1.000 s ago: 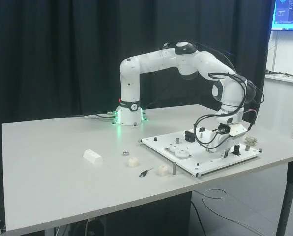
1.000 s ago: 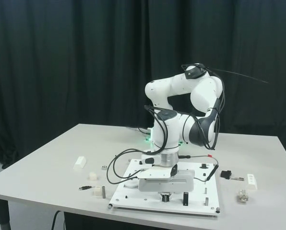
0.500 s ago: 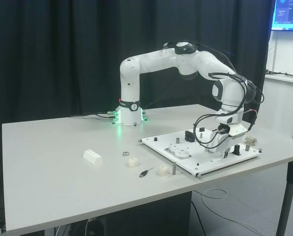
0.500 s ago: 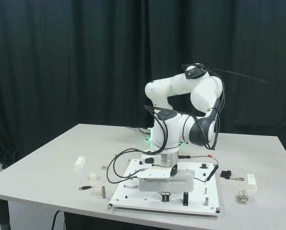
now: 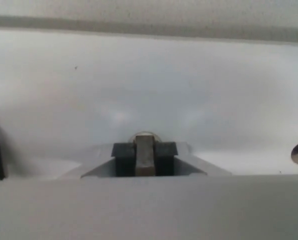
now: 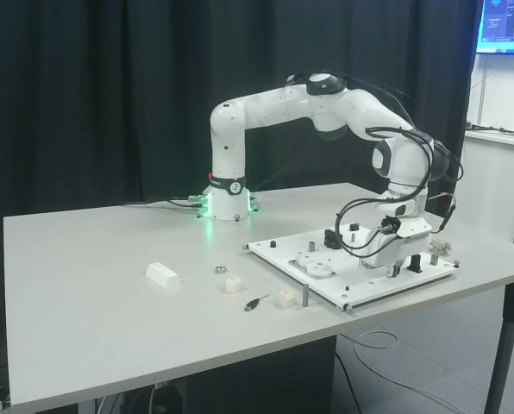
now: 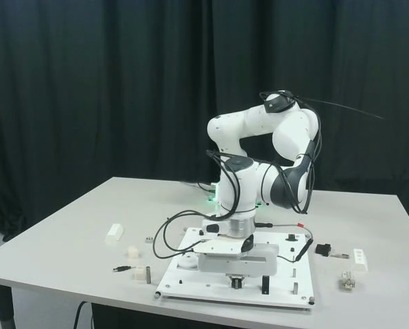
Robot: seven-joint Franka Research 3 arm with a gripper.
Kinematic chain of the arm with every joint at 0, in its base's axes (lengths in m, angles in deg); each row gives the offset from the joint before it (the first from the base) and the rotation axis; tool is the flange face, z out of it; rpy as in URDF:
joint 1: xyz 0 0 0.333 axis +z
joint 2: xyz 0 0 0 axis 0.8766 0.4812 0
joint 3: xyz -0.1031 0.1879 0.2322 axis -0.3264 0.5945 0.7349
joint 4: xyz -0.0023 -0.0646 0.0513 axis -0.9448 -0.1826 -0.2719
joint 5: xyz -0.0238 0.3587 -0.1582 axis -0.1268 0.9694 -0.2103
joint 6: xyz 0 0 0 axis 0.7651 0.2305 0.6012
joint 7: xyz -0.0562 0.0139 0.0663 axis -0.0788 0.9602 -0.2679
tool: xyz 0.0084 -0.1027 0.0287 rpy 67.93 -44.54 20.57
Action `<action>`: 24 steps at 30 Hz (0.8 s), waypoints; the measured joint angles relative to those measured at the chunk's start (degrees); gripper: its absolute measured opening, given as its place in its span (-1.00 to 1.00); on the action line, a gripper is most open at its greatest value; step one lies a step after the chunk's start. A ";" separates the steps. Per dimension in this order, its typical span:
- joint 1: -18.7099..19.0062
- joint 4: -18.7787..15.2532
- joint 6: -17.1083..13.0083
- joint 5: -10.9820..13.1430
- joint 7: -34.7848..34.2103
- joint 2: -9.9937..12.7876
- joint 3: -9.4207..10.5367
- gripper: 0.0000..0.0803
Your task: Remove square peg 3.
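Observation:
In the wrist view a narrow grey square peg (image 5: 144, 156) stands between two black fingertips (image 5: 123, 159), which press on both of its sides. My gripper (image 5: 144, 160) is shut on this peg just above the white board (image 5: 139, 90). In the room views the gripper (image 6: 393, 268) (image 7: 236, 279) is low over the near right part of the white board (image 6: 326, 289) (image 7: 191, 282), and the hand hides the peg there.
A black upright part (image 7: 265, 284) stands on the board close beside the gripper. A grey post (image 6: 304, 295) stands at the board's front corner. White blocks (image 6: 233, 284) (image 6: 285, 298) (image 6: 162, 274) lie on the table beyond it. Small parts (image 7: 359, 259) (image 7: 346, 281) lie on the board's other side.
The hand has shifted slightly sideways over the board and its cable loop has moved with it. The fingers stay low at the same spot.

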State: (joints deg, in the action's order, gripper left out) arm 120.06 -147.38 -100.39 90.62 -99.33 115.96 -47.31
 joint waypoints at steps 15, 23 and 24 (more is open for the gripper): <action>-0.01 -0.16 0.85 0.00 -2.17 -0.63 -0.43 -0.81; 0.03 -0.16 0.87 -0.11 -1.19 -0.65 -0.50 -0.81; 0.06 -0.16 0.94 -0.17 -0.88 -0.69 -0.56 -0.81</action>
State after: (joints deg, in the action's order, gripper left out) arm 120.12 -147.53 -99.45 90.45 -100.20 115.26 -47.87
